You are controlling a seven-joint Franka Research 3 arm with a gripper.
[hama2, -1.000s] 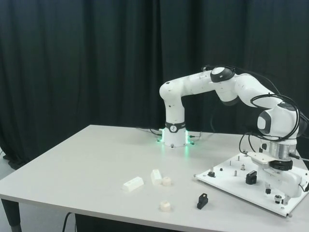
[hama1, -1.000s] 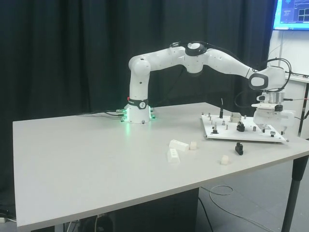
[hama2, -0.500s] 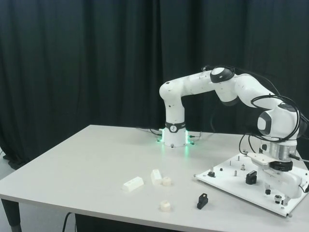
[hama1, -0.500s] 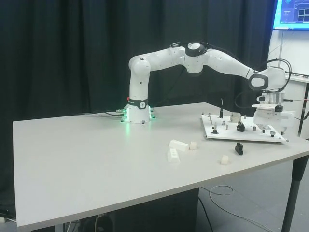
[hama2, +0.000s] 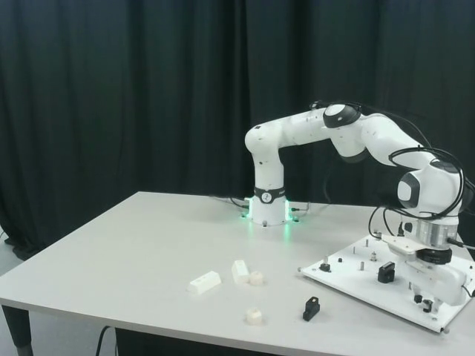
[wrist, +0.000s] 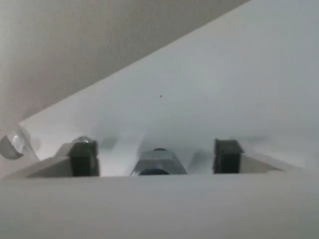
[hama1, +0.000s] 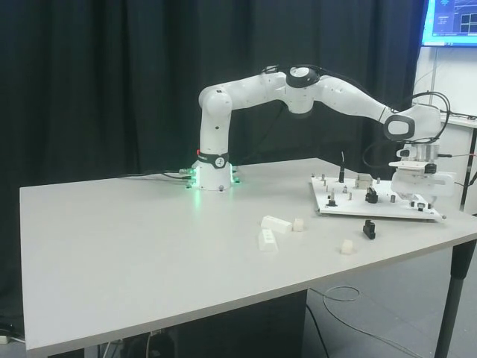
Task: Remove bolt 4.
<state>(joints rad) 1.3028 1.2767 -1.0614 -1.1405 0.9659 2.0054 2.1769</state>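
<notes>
Steel shows between the two black fingertips [wrist: 83, 158] in the wrist view: a hex-headed bolt [wrist: 158, 163], likely bolt 4, sits midway in the hand [wrist: 155, 159], the pads standing apart on either side and not touching it. So the hand is open and holds nothing. Against the frames a second ago, the hand [hama2: 429, 291] has lifted slightly off the white board [hama2: 356, 285] and the bolt appears left on it, so I judge the removal not yet done. The loose white blocks [hama1: 274, 224] on the grey tabletop [hama1: 149, 239] lie unchanged.
</notes>
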